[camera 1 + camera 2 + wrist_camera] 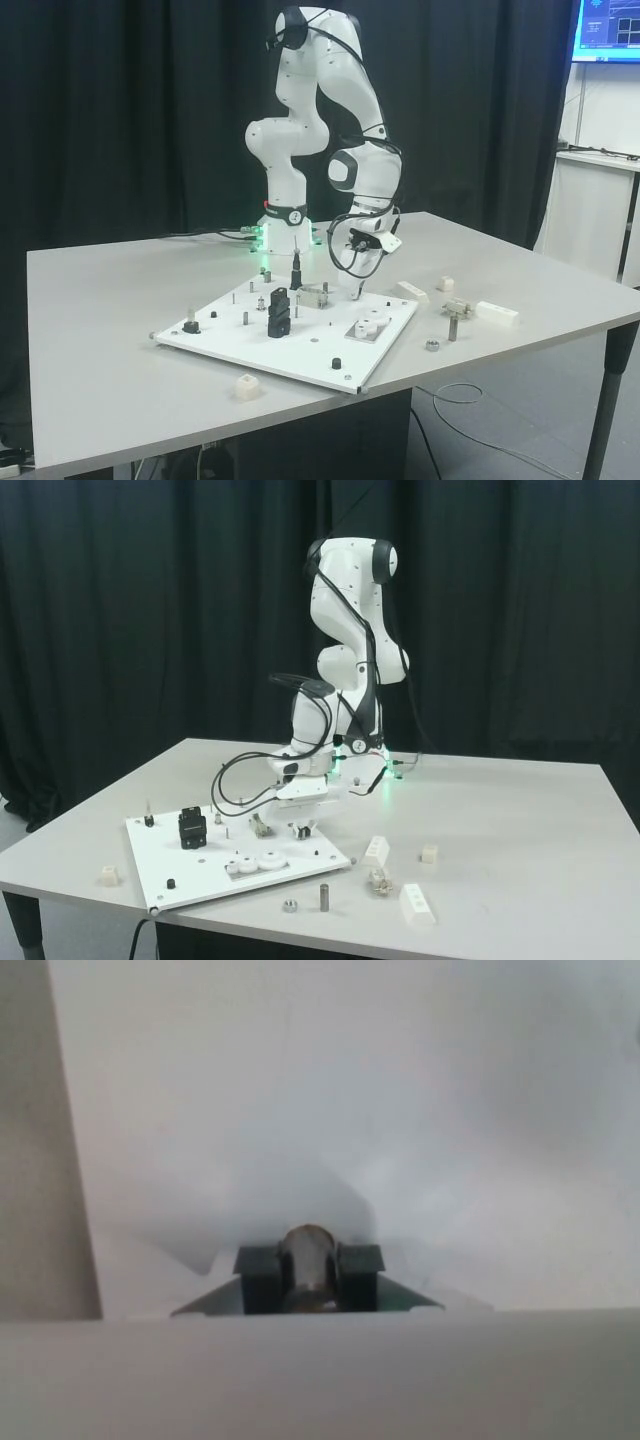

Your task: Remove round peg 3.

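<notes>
**Franka arm closes on a peg at the assembly board**

A white Franka arm, bolted to a grey table, bends low over a white assembly board crowded with small fixtures. Loose white blocks lie on the table beside the board. At the board's far edge the gripper points downward, its black fingers clenched on either side of a short round peg. The wrist view shows the peg upright between the pads, its rounded top just above them, the board's white surface behind it. The peg looks like smooth metal: stiff, light and probably slippery, so a firm hold on its upper shaft and a straight upward pull seem wise.
</notes>
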Robot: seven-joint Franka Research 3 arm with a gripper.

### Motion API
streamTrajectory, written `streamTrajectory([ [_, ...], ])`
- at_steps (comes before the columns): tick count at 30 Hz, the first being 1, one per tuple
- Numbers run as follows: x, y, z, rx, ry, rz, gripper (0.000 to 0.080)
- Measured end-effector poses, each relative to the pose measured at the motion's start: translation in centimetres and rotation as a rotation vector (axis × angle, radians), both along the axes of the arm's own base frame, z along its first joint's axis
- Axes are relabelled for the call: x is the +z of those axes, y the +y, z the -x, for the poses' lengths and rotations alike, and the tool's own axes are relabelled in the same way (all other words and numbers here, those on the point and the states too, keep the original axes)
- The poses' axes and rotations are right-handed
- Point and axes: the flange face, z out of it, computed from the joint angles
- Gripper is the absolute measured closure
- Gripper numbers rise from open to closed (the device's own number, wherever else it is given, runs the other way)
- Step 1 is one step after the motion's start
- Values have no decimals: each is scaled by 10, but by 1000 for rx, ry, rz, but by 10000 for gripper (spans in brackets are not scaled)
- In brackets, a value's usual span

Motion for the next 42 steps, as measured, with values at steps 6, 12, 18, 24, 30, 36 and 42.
streamTrajectory([
  [6, 0, 0, -1, 4, 0, 0, 692],
  [12, 0, -1, -1, -9, -1, -6, 692],
  [18, 1, -3, -2, -27, 0, -25, 697],
  [24, 1, -6, -2, -20, 5, -50, 698],
  [30, 1, -10, -3, -14, 8, -69, 698],
  [36, 2, -11, -3, -6, 11, -76, 698],
  [42, 2, -11, -4, -4, 17, -76, 698],
])
